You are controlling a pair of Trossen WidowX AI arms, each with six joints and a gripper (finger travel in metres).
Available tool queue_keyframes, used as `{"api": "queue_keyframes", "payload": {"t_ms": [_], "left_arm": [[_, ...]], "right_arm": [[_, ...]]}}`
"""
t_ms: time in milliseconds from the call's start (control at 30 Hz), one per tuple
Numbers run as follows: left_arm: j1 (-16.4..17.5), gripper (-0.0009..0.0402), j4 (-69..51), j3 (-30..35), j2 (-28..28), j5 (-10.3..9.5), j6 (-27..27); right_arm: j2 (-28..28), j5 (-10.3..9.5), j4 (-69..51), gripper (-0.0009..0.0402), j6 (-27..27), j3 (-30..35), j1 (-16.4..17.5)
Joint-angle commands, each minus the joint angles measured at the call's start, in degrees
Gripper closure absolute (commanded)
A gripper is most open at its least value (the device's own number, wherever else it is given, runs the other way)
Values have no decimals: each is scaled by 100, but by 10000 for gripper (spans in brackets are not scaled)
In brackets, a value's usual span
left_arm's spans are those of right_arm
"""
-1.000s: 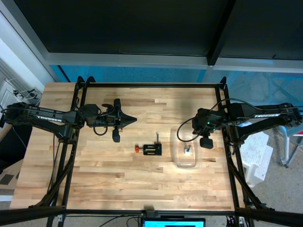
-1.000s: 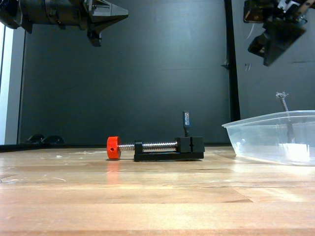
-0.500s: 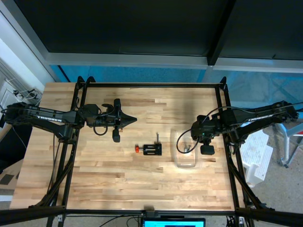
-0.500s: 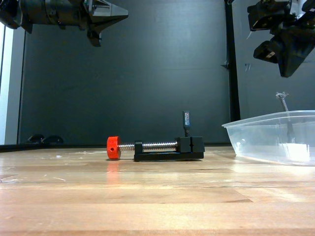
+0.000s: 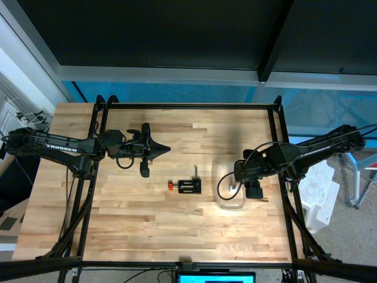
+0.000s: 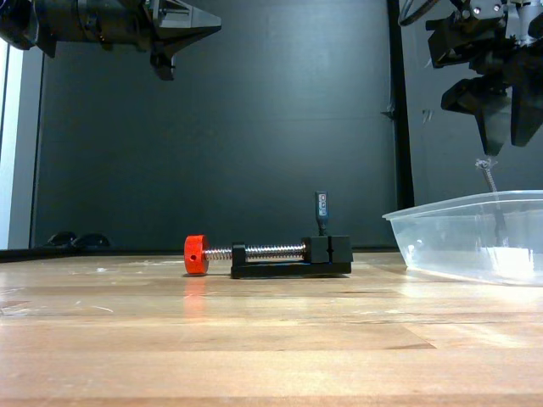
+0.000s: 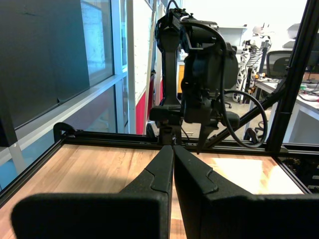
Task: Pick the usb-c connector and install on the hub
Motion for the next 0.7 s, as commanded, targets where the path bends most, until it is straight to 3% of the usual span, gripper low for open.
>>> {"api": "queue_keyframes", "payload": {"t_ms": [33,200,300,700], "left_arm": [[2,393,0,0,0,2,0],[0,393,0,0,0,2,0],[2,393,0,0,0,2,0],[2,393,0,0,0,2,0]], "right_arm": [[107,131,52,203,96,-4,61],[350,151,223,193,195,-4,129],[457,315,372,189,195,-44,155],[625,334,981,187,501,-472,280]]}}
